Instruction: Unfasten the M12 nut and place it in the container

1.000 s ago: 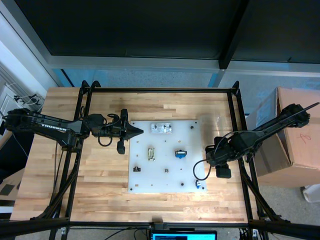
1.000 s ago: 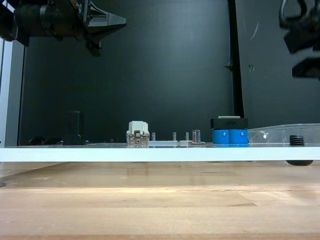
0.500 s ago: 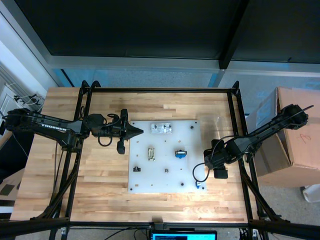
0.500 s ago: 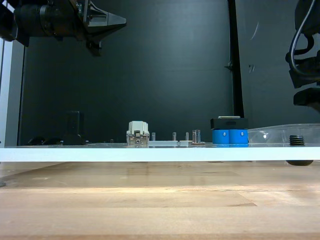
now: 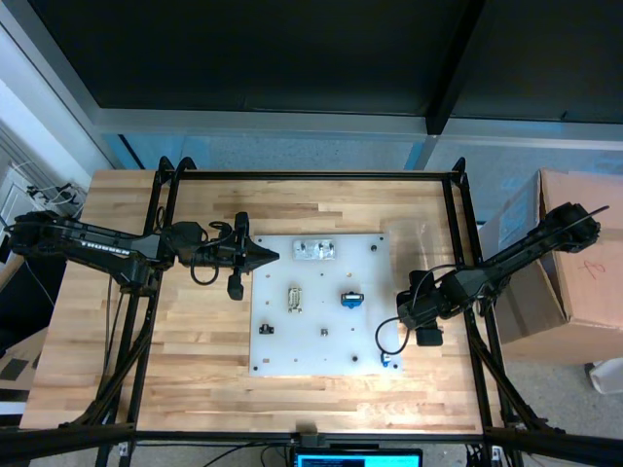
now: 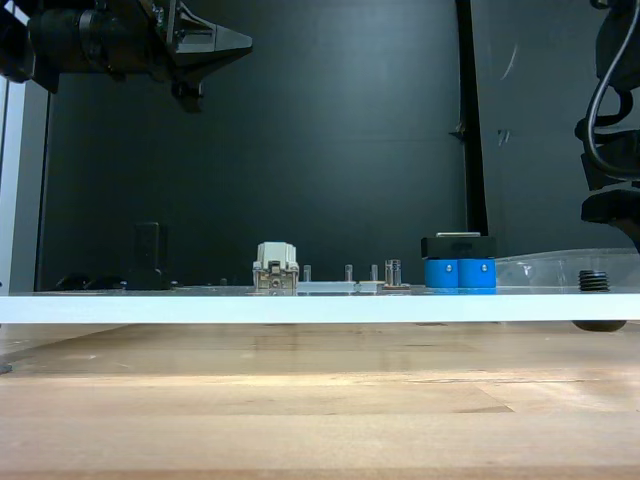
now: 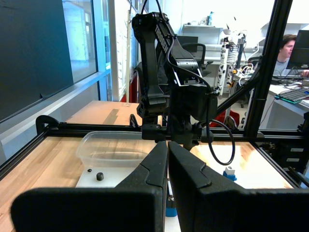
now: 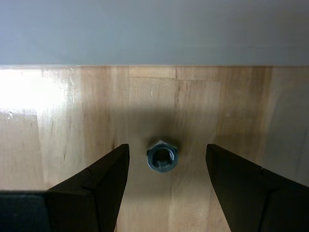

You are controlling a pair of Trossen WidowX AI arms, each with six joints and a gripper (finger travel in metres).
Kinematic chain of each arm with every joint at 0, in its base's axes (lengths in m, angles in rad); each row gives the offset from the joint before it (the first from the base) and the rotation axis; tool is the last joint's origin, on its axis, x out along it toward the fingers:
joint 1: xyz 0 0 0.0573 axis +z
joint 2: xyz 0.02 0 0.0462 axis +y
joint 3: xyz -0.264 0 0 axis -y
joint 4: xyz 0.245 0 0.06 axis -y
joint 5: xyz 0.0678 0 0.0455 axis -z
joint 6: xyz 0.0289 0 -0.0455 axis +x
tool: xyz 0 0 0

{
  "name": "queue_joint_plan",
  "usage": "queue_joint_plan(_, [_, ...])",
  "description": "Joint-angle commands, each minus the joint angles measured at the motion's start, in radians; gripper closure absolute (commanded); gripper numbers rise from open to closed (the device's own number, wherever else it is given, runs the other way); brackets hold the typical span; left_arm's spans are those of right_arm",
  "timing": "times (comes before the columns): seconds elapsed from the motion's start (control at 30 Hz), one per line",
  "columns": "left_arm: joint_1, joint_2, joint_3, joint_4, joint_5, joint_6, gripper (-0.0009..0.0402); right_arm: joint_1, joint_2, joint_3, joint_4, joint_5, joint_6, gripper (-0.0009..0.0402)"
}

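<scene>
The small silver nut (image 8: 162, 156) lies free and flat on the bare wood of the table, hole facing up, clear of its stud. My right gripper (image 8: 166, 147) hangs open straight above it, one finger on each side, not touching. In the high view that gripper (image 5: 413, 315) is just off the white board's (image 5: 282, 350) right edge and hides the nut. The black stud (image 6: 594, 282) shows bare ribs. The clear container (image 7: 108, 150) holds no nut that I can see. My left gripper (image 5: 273, 256) is shut on nothing, high over the board's far left edge.
On the board stand a blue-and-black block (image 6: 459, 262), a grey connector (image 6: 276, 268) and a silver post (image 6: 392, 271). A black frame (image 5: 311, 176) rings the table. A cardboard box (image 5: 574, 263) sits off the right side.
My right gripper has moved left toward the board's right edge and come lower. The left arm has not moved.
</scene>
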Motion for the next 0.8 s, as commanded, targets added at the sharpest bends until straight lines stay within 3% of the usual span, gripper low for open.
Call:
queue_joint_plan(0.03, [0.000,0.000,0.000,0.000,0.000,0.000,0.0393,-0.001,0.000,-0.012,0.018,-0.008,-0.003,0.0173])
queue_joint_plan(0.17, [0.000,0.000,0.000,0.000,0.000,0.000,0.0393,-0.001,0.000,-0.018,0.019,-0.011,-0.003,0.0173])
queue_joint_plan(0.3, [0.000,0.000,0.000,0.000,0.000,0.000,0.0393,-0.002,0.000,-0.025,0.028,-0.053,-0.005,0.0174])
queue_joint_plan(0.53, [0.000,0.000,0.000,0.000,0.000,0.000,0.0393,-0.002,0.000,-0.034,0.040,-0.051,-0.004,0.0178])
queue_joint_plan(0.8, [0.000,0.000,0.000,0.000,0.000,0.000,0.0393,-0.002,0.000,-0.034,0.038,-0.052,-0.005,0.0262])
